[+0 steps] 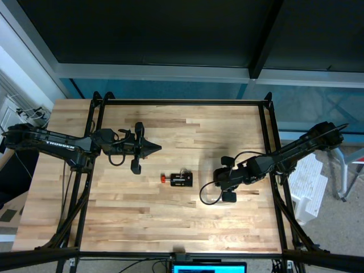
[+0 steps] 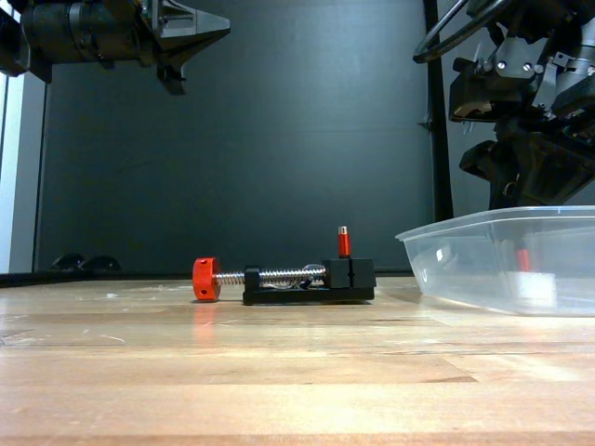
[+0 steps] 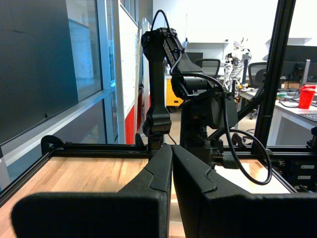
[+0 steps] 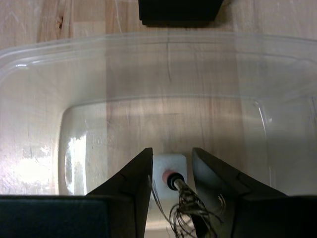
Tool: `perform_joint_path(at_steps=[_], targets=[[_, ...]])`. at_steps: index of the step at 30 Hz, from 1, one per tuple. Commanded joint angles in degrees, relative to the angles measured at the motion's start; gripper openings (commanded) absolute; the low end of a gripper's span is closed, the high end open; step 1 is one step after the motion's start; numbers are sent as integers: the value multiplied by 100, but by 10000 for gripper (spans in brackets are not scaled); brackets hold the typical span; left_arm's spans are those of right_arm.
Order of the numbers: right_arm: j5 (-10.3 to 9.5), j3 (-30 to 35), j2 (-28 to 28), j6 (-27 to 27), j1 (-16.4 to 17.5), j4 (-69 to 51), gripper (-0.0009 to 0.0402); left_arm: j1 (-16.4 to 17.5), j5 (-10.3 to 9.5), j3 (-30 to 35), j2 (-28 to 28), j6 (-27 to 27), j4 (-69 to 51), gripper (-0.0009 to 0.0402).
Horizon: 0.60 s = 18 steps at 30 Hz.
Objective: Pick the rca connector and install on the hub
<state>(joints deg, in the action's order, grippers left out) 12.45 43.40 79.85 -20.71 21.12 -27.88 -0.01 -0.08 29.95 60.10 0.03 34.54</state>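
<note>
Clear plastic tray [image 2: 493, 265] low right on the bench [image 2: 279, 372], rca connector [image 4: 172, 179] on a white block [image 4: 179, 161] inside, right claw [image 4: 172, 152] apart astride it, hub [image 2: 307, 279] mid-frame, left claw [image 1: 156, 148] together, raised at left, left arm [image 1: 51, 142] lettered TROSSEN

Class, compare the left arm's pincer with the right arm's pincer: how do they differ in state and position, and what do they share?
The left pincer is shut; the right pincer is open. The left one hangs high above the table, empty; the right one reaches down into the clear tray, its fingers on either side of the connector. Both are black and two-fingered.
</note>
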Motion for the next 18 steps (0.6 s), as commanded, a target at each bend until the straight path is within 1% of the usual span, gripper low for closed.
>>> perform_joint_path(at_steps=[1,4,6,13,18], targets=[[-4,4,-42,-2,2,-168,119,0,2,0,2,-2,2,0],[-74,20,-61,0,2,-247,123,0,2,0,2,-2,0,0],[-175,118,-61,15,0,-431,127,2,2,0,2,-2,0,0],[-153,498,-57,131,-15,-1182,136,2,2,0,2,-2,0,0],[-245,546,48,155,-17,-1270,140,0,2,0,2,-2,2,0]])
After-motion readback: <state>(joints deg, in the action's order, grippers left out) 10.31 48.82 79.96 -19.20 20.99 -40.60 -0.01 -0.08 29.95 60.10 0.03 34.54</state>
